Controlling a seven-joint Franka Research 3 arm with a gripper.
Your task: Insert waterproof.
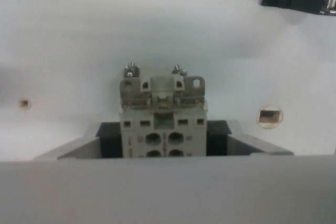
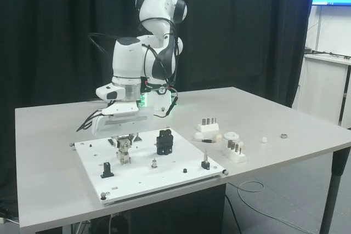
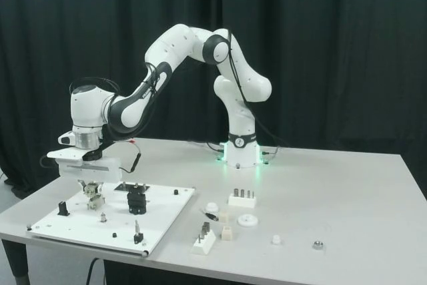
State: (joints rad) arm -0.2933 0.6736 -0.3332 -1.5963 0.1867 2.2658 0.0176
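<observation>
In the wrist view the waterproof connector (image 1: 163, 121), a pale block with round sockets on its face and a metal clamp with two screws on one end, sits framed between the gripper (image 1: 163, 150) fingers, above a dark-rimmed socket (image 1: 218, 137) on the white board (image 1: 79, 51); the jaws look clenched on its sides, probably to keep it square for pushing in. In the first room view the arm hangs low over the near-left part of the board (image 2: 164, 182), the connector (image 2: 124, 150) held upright under the hand, with a black fixture (image 2: 165, 142) just beside it. In the second room view the connector (image 3: 93, 197) appears to be at or very near the board (image 3: 80, 231), so seating seems about to finish or under way
</observation>
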